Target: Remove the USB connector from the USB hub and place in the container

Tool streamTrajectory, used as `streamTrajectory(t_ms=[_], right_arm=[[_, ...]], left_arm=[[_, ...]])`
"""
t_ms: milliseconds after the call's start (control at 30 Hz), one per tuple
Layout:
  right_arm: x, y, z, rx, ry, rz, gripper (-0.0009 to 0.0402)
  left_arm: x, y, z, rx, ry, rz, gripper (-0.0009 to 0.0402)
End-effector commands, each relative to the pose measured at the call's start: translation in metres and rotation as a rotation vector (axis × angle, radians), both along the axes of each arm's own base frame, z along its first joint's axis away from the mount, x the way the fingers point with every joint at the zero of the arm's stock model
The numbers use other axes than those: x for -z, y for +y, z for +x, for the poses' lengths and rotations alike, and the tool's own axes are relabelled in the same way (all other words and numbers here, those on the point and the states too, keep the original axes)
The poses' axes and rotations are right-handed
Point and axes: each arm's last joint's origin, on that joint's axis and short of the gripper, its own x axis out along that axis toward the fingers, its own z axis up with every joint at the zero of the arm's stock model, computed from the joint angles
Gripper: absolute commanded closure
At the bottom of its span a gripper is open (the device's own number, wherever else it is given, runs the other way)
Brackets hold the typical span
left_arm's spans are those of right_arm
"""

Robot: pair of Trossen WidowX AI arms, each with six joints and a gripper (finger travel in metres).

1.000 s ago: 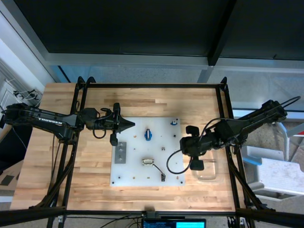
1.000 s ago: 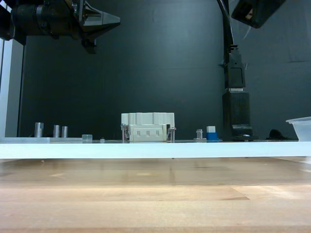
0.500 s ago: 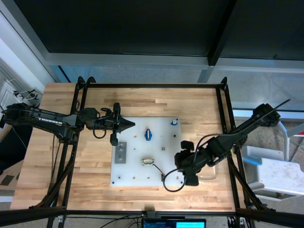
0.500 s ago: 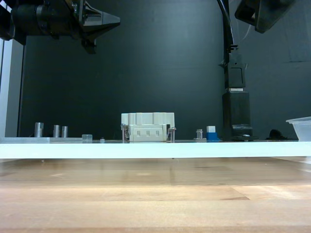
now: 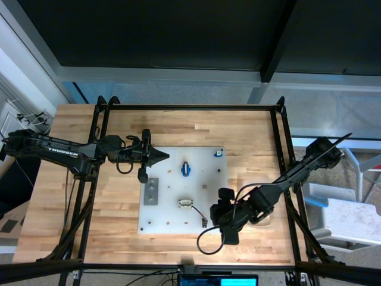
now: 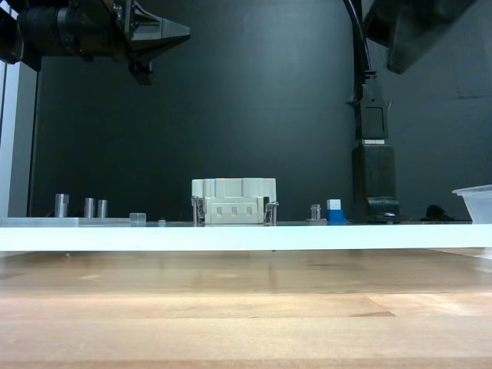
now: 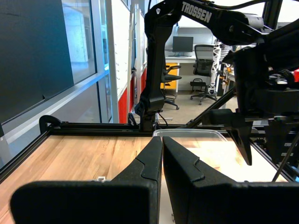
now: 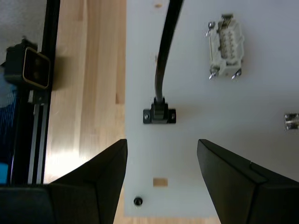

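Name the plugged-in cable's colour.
Black cable; right wrist view. Right gripper open above it; left gripper shut over board's far-left corner.

The USB connector stands upright in its black socket, just under the right gripper. The left gripper, jaws together, hangs well apart from it.

Shows the thin black USB connector plugged upright into its hub on the white board, the clear shallow container lying just beside the board's right edge.

The container — cut off at the low view's edge.
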Motion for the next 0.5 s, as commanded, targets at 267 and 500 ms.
streamTrajectory(t_ms=[267, 500], right_arm=[[0.011, 0.008, 0.008, 0.039, -0.017, -0.039, 0.0199], [0.022, 0.013, 0.015, 0.041, -0.016, -0.052, 0.0201]], left_arm=[[0.0, 0.0, 0.0, 0.0, 0.0, 0.0, 0.0392], [0.0, 0.0, 0.0, 0.0, 0.0, 0.0, 0.0392]])
